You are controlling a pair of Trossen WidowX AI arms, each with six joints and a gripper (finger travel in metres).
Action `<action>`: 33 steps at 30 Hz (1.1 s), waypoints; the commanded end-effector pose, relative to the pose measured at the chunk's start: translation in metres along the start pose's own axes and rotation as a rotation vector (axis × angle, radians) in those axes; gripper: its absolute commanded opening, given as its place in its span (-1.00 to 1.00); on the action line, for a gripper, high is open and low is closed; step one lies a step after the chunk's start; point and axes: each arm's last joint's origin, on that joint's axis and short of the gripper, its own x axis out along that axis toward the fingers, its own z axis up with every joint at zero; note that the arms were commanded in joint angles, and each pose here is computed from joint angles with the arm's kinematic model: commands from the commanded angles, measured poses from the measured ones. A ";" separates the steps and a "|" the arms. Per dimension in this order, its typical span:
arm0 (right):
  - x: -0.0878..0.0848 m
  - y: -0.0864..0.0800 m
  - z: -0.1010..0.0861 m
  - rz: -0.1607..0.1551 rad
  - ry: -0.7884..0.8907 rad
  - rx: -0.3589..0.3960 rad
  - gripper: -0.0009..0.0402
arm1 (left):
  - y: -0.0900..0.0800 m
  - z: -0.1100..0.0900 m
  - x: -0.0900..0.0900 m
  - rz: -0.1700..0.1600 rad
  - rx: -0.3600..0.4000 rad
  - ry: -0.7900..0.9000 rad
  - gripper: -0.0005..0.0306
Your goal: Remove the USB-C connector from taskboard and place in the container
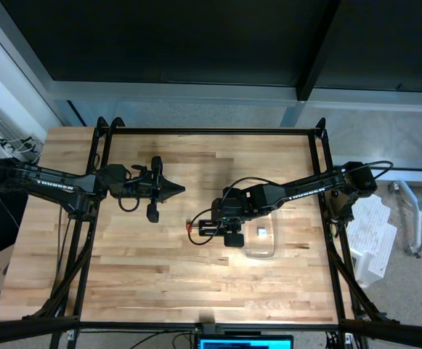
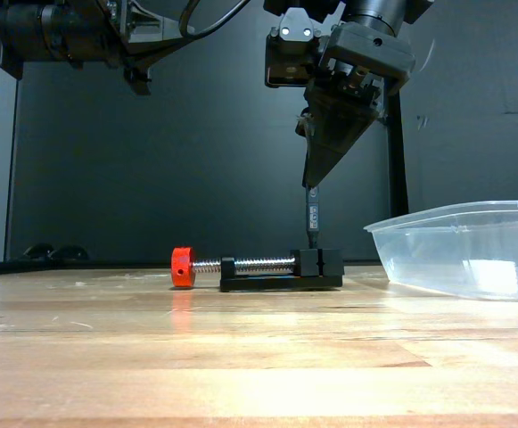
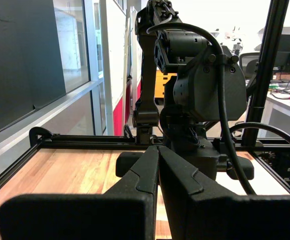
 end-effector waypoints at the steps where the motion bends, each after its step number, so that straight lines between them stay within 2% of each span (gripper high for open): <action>1: 0.000 0.000 0.000 0.000 -0.001 0.001 -0.68 | 0.000 0.000 0.000 0.000 0.000 0.000 -0.97; 12: 0.000 0.000 0.000 0.000 -0.001 0.000 -0.97 | 0.000 0.000 0.000 0.000 0.000 0.000 -0.96; 33: -0.002 0.000 0.001 0.001 -0.006 -0.007 -0.96 | 0.000 0.000 0.000 0.000 0.000 0.000 -0.96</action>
